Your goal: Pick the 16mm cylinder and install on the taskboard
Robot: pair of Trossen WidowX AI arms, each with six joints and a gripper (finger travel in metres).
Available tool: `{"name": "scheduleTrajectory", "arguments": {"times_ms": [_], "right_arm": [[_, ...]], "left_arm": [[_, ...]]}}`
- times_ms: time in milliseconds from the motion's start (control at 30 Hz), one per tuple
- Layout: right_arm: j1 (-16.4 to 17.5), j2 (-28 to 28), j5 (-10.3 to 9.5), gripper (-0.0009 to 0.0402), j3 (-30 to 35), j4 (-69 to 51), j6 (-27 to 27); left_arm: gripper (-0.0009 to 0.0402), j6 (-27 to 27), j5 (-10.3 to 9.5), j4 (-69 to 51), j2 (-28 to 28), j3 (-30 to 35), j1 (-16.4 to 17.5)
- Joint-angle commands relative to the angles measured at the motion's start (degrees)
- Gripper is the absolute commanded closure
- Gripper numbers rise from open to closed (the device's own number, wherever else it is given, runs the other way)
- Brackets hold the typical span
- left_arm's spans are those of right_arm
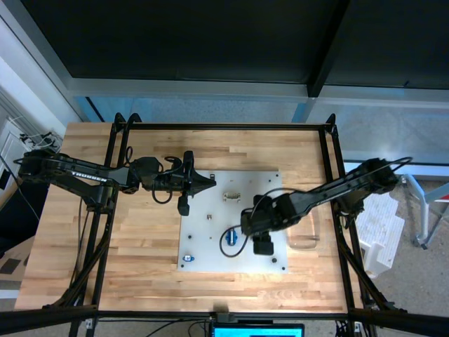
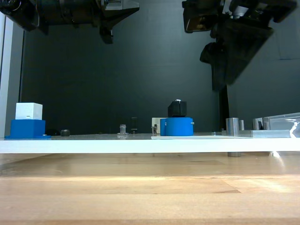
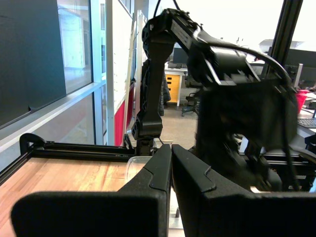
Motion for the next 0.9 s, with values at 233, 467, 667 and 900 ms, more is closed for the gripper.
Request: {"name": "scheduleTrajectory", "arguments": {"times_ms": [233,467,667,900], "right_arm": [[-5.38,-11.52,3.39,0.0196,-4.33,6.1,-8.0],[-9.86,-18.23,2.75,0.025,-7.04,14.1,-14.78],[-12.28,-24.2,0.72,0.0307,-13.07,26.38,-17.18],[-13.07,-30.49,0.7,0.0384,-19.98,40.22,-18.23]], "left_arm": [[0.0393,0.02,0.0,0.04,0.0,0.0,0.0],[0.0393,0.02,0.0,0.02,0.0,0.0,0.02],[0.0393,0.02,0.02,0.02,0.0,0.0,0.0],[0.0393,0.0,0.0,0.02,0.0,0.0,0.02]]}}
